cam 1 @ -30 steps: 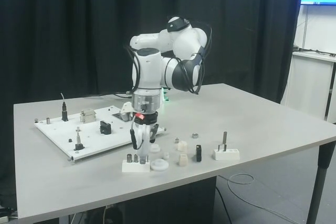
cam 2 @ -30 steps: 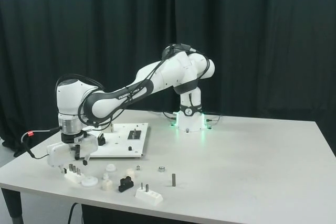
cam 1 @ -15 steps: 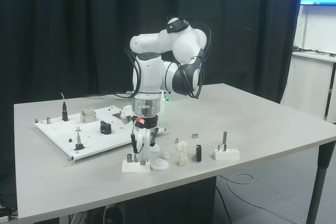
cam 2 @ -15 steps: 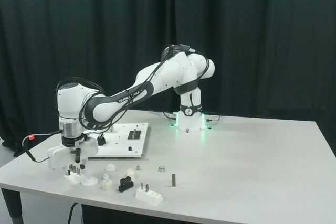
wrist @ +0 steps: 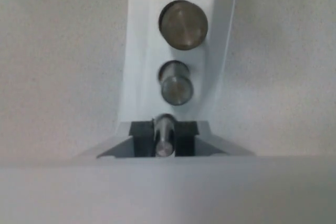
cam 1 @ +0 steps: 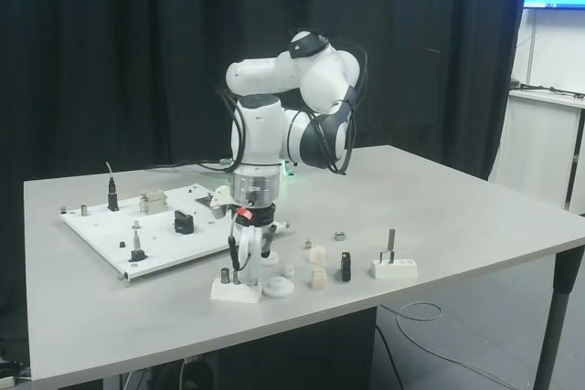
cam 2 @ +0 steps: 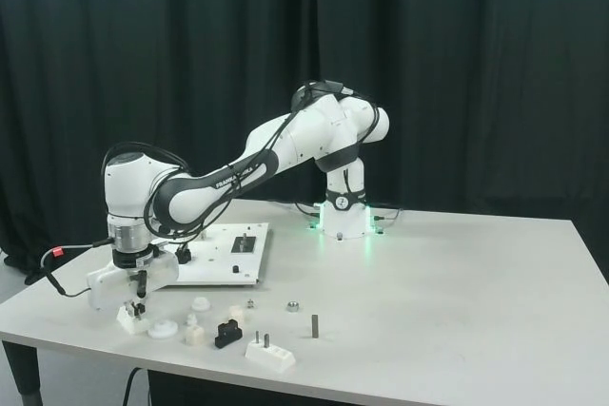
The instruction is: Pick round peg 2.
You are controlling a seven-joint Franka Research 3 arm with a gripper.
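My gripper is lowered onto the white peg holder, which serves as my landmark. In the wrist view my two black fingertips are nearly closed, one against each side of the thinnest peg, round peg 2, which stands upright at the end of the holder's row; I appear to grip it, and it stands in its socket. Next along the row stands a medium peg, then the thickest peg at the far end, both clear of my jaws. In the first room view, the white assembly board lies behind and to the left of the holder on the grey table; my gripper sits directly above the holder; a white gear lies just beside it on the right, followed by a black block and a second white holder farther right. Black curtains hang behind the table, and a green light shows at my base.
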